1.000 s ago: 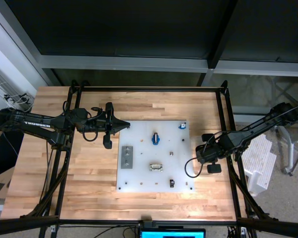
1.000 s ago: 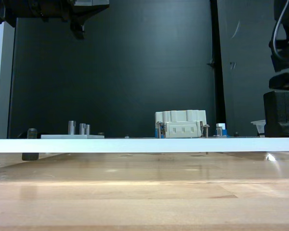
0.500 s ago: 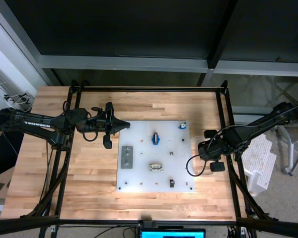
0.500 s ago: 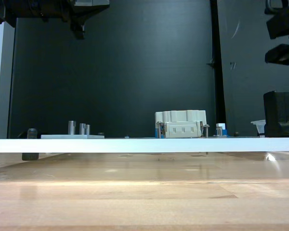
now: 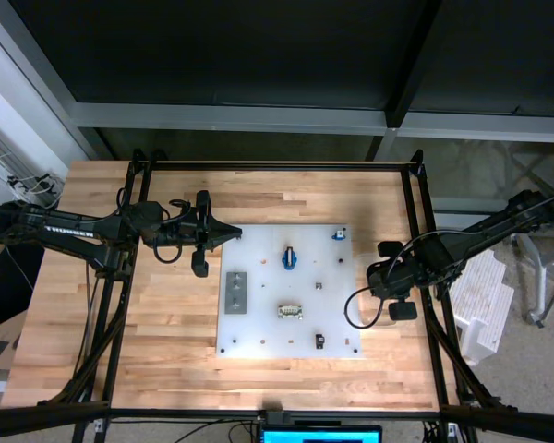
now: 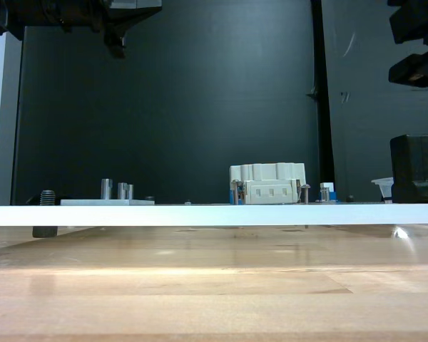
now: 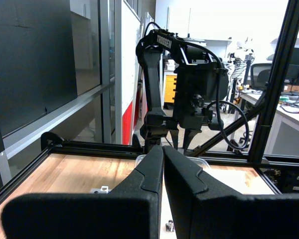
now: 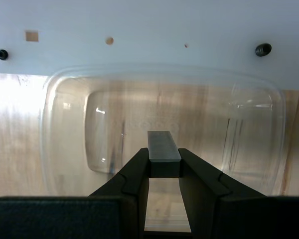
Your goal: Pick the 16mm bar and install on taskboard
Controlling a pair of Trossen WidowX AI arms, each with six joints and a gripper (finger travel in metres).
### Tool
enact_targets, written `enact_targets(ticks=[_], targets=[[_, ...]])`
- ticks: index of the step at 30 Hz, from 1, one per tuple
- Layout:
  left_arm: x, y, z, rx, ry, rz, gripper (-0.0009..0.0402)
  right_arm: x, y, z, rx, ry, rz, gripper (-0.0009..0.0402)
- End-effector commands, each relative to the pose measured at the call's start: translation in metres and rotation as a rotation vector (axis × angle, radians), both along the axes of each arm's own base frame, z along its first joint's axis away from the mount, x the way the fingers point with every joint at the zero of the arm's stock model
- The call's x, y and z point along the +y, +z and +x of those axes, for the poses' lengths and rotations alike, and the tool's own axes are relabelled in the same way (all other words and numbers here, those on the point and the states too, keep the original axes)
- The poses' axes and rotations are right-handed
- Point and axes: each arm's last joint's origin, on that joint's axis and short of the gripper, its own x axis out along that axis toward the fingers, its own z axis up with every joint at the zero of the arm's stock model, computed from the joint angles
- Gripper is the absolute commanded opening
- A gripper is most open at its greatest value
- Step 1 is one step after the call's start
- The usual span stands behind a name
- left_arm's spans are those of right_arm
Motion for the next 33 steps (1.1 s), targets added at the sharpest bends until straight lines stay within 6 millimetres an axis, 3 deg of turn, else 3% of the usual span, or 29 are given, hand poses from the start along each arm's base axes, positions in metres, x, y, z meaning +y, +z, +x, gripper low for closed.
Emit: enact_targets(ticks=[1, 20, 33], targets=[[0.0, 0.0, 0.0, 0.0, 0.0, 0.0, 0.0, 0.006, 0.005, 0.006, -0.001, -0.014, 0.005, 0.0016], [0.0, 0.0, 0.0, 0.0, 0.0, 0.0, 0.0, 0.057, 0.012, 0.044, 0.024, 0.008, 0.009, 0.0016], [0.0, 0.0, 0.0, 0.0, 0.0, 0.0, 0.0, 0.085, 0.003, 0.062, 0.022, 0.029, 0.017, 0.0016]])
